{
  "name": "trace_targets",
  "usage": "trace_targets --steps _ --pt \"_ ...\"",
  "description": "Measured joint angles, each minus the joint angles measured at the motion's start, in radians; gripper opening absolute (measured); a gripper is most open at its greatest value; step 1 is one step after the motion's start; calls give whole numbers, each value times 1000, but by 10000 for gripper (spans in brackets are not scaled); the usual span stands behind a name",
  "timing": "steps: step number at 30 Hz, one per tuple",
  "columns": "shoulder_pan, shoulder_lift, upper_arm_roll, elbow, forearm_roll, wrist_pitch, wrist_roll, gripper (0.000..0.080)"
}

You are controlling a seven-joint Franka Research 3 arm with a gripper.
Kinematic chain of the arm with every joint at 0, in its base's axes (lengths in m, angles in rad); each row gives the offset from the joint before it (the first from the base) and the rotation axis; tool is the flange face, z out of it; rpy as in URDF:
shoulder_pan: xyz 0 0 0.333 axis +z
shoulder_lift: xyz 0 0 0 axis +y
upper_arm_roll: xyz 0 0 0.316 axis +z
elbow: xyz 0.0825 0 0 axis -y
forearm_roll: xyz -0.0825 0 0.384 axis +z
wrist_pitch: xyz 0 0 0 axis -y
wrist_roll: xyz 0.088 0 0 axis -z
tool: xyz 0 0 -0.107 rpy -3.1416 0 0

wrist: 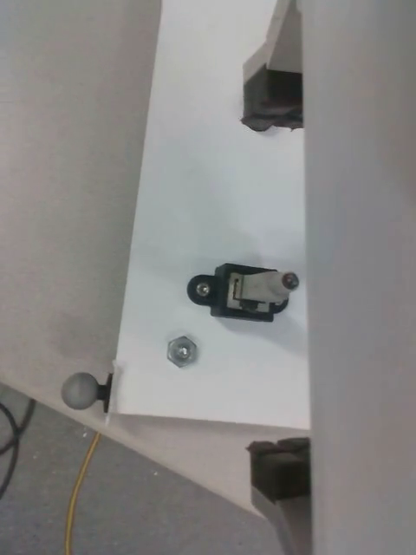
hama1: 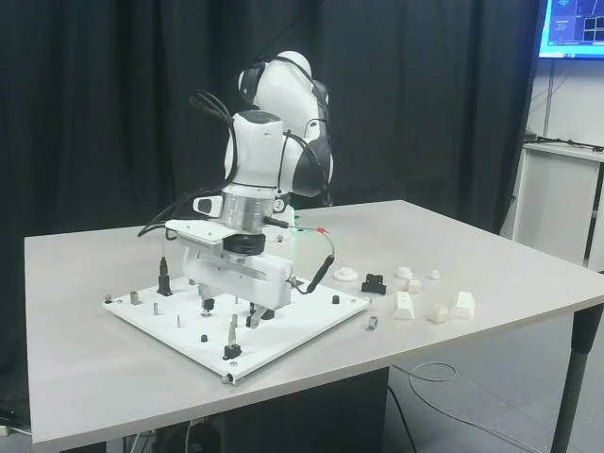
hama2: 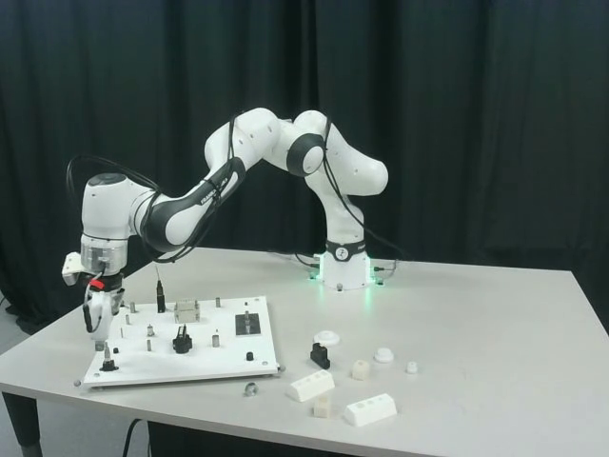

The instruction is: Remove Ethernet.

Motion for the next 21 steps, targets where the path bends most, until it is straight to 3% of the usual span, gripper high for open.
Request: trace_targets --steps 7,21 --pt "-2 0 -2 0 2 -3 -41 800" --pt "-2 0 -2 3 48 -3 50 800"
